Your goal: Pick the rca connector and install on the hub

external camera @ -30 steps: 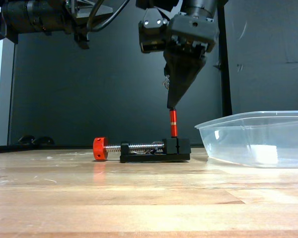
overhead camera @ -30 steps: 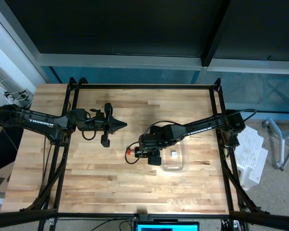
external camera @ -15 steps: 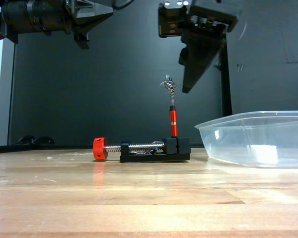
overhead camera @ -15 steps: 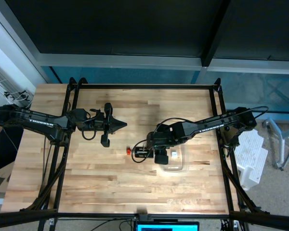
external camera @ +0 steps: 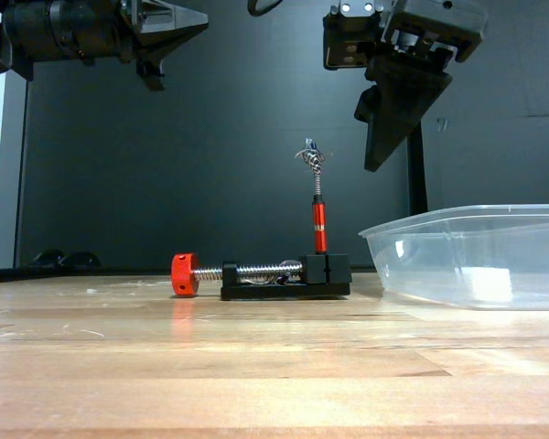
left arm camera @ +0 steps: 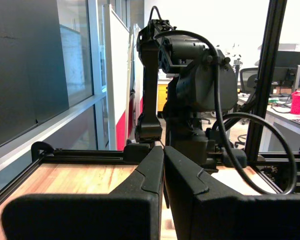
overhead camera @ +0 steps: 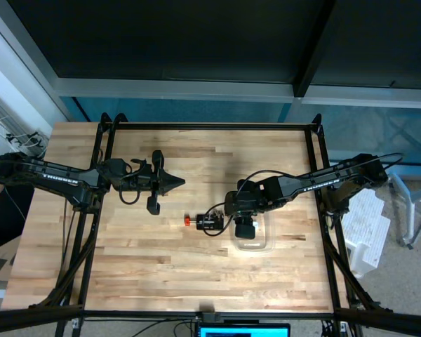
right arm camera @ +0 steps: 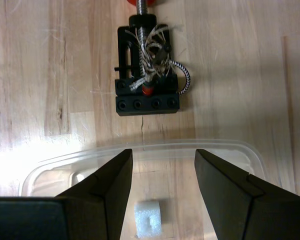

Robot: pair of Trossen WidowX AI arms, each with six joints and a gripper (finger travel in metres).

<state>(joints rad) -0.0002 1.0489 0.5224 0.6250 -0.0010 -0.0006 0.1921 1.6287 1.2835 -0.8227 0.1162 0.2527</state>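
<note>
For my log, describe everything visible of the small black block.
The black block lies flat on the table, apart from the clear tray. A silver screw with a red knob sticks out one end; a red plug topped by frayed wire stands upright at the other. The right gripper hangs open over the tray's rim, off the block; the left gripper, shut, hangs far left.

Office-style lab; desk (left arm camera: 285,114) w/ monitor (left arm camera: 288,76), swivel chair (left arm camera: 247,79), glass partitions (left arm camera: 76,55); wood bench (overhead camera: 161,270) in black frame (overhead camera: 210,126).
</note>
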